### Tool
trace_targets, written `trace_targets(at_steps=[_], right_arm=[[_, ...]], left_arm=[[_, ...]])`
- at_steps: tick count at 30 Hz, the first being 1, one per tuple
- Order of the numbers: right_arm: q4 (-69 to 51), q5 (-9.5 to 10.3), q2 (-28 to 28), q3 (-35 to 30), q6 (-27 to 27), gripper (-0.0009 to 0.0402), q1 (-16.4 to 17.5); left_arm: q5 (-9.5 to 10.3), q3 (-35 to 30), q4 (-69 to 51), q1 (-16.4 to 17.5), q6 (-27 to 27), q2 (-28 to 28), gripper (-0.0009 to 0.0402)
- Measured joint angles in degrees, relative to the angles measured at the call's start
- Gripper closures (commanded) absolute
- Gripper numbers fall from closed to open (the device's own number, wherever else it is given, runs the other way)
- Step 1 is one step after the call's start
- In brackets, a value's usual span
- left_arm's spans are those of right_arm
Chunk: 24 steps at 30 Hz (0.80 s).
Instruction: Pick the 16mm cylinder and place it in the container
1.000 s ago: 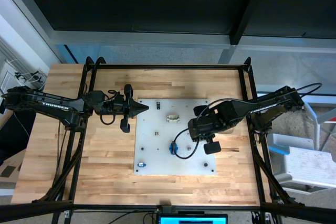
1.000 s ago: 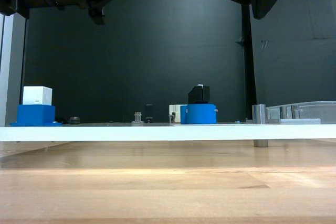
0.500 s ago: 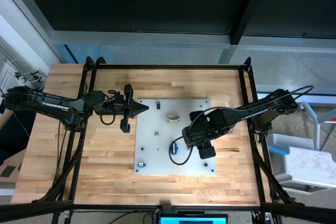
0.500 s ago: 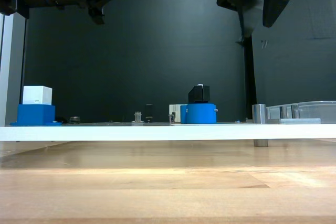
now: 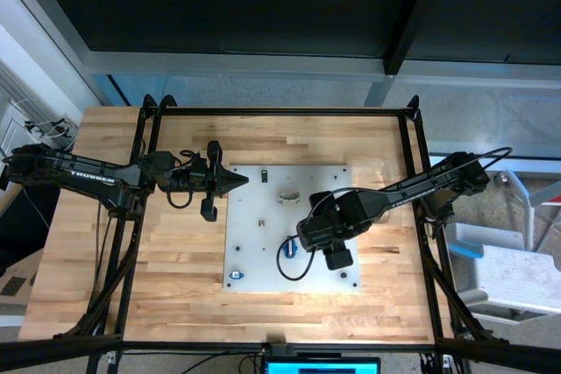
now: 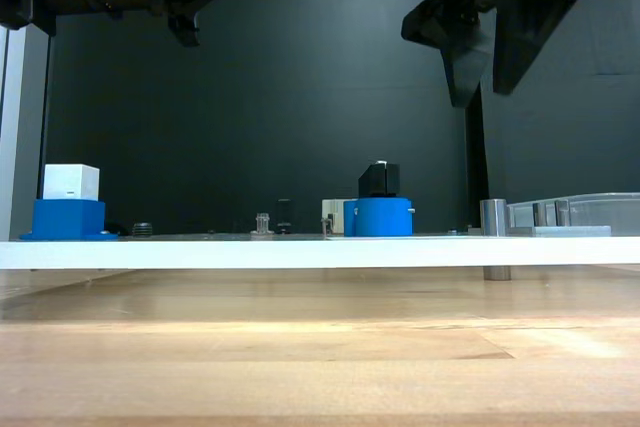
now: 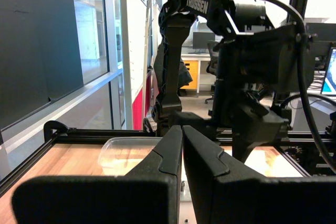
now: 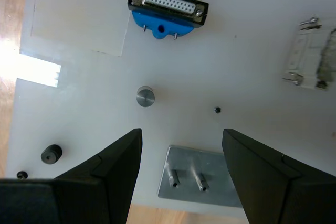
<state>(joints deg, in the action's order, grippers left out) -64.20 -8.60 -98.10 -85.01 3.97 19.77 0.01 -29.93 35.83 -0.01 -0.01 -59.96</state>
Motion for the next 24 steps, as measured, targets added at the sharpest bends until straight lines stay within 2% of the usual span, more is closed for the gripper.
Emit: trace_targets(at_steps=[7,24], right_arm=[[3.98,0.22,-0.26,3.85,0.66,0.018,0.39],[7.65,1.25,-5.99,4.0,1.25,0.0181,0.92]], left_arm=[[0.0,0.0,0.0,0.0,-0.02,0.0,0.0393],[0.0,0.0,0.0,0.0,0.0,0.0,0.0393]])
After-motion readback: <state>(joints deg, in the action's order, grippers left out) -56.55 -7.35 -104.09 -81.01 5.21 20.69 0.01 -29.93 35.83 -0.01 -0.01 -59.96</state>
